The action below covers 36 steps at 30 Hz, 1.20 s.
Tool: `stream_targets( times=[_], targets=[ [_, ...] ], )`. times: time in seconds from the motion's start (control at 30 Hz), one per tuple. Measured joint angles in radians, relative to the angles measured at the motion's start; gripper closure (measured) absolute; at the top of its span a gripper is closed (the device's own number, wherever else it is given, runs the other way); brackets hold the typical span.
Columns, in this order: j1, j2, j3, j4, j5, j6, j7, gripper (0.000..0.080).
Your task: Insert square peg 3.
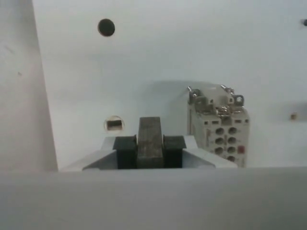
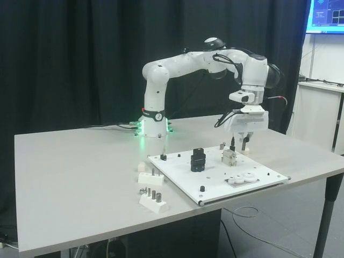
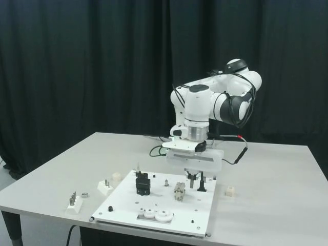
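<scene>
We saw the gripper pinching the square peg between its black pads, just above the white board on the grey worktop. The peg looked hard and smooth — maybe slippery — so we would hold its flat sides, up high. Only the wrist view showed the little square hole beside the peg; the room views showed the whole arm.

Two room views from opposite table corners, both far; wrist view close above white board.
</scene>
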Motion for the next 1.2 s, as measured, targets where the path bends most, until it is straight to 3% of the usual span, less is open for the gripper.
stream_targets(
  times=[0.67, 1.2],
  targets=[
    [0.006, 0.000, 0.037, -0.004, 0.035, 0.035, 0.025, 0.0690],
    [0.053, -0.002, 0.067, -0.064, 0.053, 0.097, 0.025, 0.0690]
  ],
)
